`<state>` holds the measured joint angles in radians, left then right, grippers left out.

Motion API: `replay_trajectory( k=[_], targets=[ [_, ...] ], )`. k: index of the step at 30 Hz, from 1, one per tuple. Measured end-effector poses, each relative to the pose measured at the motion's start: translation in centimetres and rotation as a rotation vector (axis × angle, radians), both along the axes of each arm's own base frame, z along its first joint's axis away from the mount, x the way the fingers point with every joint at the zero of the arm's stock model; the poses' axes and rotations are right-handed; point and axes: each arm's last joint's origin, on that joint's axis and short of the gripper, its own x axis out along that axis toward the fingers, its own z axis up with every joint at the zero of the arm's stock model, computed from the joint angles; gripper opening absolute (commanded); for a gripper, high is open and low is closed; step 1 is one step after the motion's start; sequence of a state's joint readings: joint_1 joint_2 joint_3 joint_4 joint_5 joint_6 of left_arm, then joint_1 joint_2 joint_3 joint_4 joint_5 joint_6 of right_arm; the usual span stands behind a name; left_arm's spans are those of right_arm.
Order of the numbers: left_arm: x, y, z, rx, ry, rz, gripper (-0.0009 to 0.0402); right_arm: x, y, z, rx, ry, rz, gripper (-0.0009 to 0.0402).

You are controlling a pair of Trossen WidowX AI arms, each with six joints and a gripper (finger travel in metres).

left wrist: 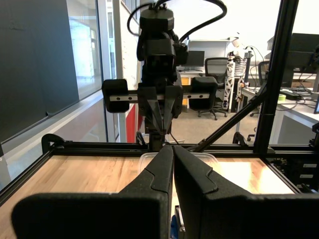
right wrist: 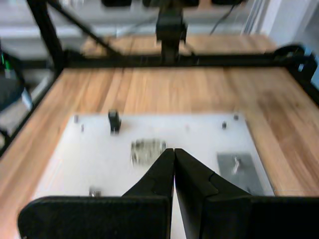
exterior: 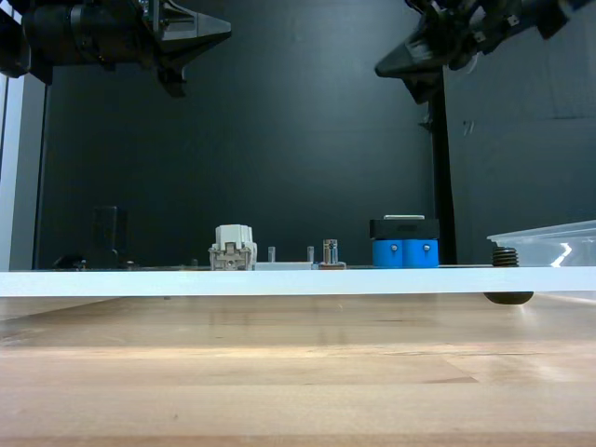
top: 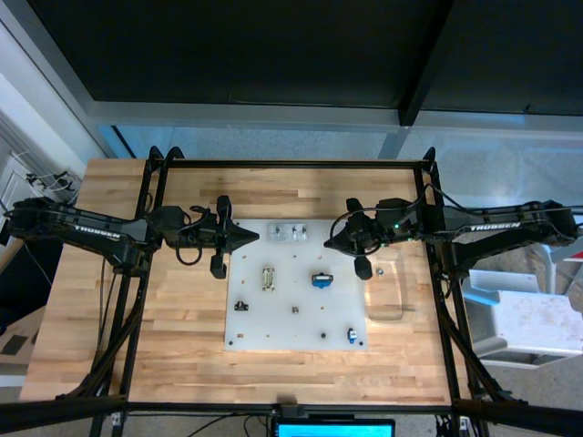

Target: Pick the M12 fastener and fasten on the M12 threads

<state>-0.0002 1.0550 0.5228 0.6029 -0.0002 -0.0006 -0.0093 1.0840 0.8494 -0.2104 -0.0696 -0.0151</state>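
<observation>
The black ribbed stud (exterior: 504, 256) stands bare near the near right edge of the white board (top: 273, 332), also seen from above as the stud (top: 325, 335). A tiny dark speck (top: 378, 269) lies at the far end of the clear tray (top: 398, 305); it looks like the M12 fastener, though I cannot be sure. My left gripper (top: 257, 237) hovers high over the board's far left side, shut and empty (left wrist: 173, 148). My right gripper (top: 326, 244) hovers high over the far right side, shut and empty (right wrist: 174, 150). Their tips face each other.
The board carries a white connector (exterior: 233, 250), a silver post (exterior: 329, 251), a blue block (exterior: 405, 251) and a second blue part (top: 351, 336) at the near right corner. A black frame (top: 291, 165) rims the wooden table.
</observation>
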Motion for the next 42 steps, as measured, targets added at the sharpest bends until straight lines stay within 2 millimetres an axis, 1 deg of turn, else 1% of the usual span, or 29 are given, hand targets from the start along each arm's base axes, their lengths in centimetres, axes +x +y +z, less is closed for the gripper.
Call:
replay_trajectory(
  k=[6, 10, 14, 19, 21, 23, 25, 27, 30, 34, 38, 42],
  targets=[
    [0.0, 0.0, 0.0, 0.000, 0.000, 0.000, 0.0000, -1.0, 0.2, 1.4, -0.076, 0.195, 0.122, 0.0000],
    [0.0, 0.0, 0.0, 0.000, 0.001, 0.000, 0.0000, -1.7, 0.2, 1.9, -0.138, 0.339, 0.181, 0.0000],
    [0.0, 0.0, 0.0, 0.000, 0.000, 0.000, 0.0000, -2.4, 0.3, 1.7, -0.205, 0.492, 0.265, 0.0000],
    [0.0, 0.0, 0.0, 0.000, 0.000, 0.000, 0.0000, -3.2, 0.3, 0.7, -0.349, 0.674, 0.459, 0.0000],
    [0.0, 0.0, 0.0, 0.000, 0.000, 0.000, 0.0000, -3.5, 0.3, 0.5, -0.429, 0.707, 0.531, 0.0000],
    [0.0, 0.0, 0.0, 0.000, 0.000, 0.000, 0.0000, -3.6, 0.2, 0.4, -0.498, 0.727, 0.566, 0.0000],
    [0.0, 0.0, 0.0, 0.000, 0.000, 0.000, 0.0000, -3.7, 0.2, 0.3, -0.545, 0.741, 0.586, 0.0000],
    [0.0, 0.0, 0.0, 0.000, 0.001, 0.000, 0.0000, -3.9, 0.3, 0.2, -0.582, 0.758, 0.640, 0.0000],
    [0.0, 0.0, 0.0, 0.000, 0.000, 0.000, 0.0000, -4.0, 0.7, -0.3, -0.622, 0.804, 0.744, 0.0000],
    [0.0, 0.0, 0.0, 0.000, 0.001, 0.000, 0.0000, -3.6, 1.0, -1.2, -0.652, 0.844, 0.824, 0.0007],
    [0.0, 0.0, 0.0, 0.000, 0.001, 0.000, 0.0000, -3.6, 0.8, -2.1, -0.740, 0.904, 0.849, 0.0024],
    [0.0, 0.0, 0.0, 0.000, 0.001, 0.000, 0.0000, -3.8, 0.8, -3.0, -0.760, 0.925, 0.890, 0.0040]
  ],
)
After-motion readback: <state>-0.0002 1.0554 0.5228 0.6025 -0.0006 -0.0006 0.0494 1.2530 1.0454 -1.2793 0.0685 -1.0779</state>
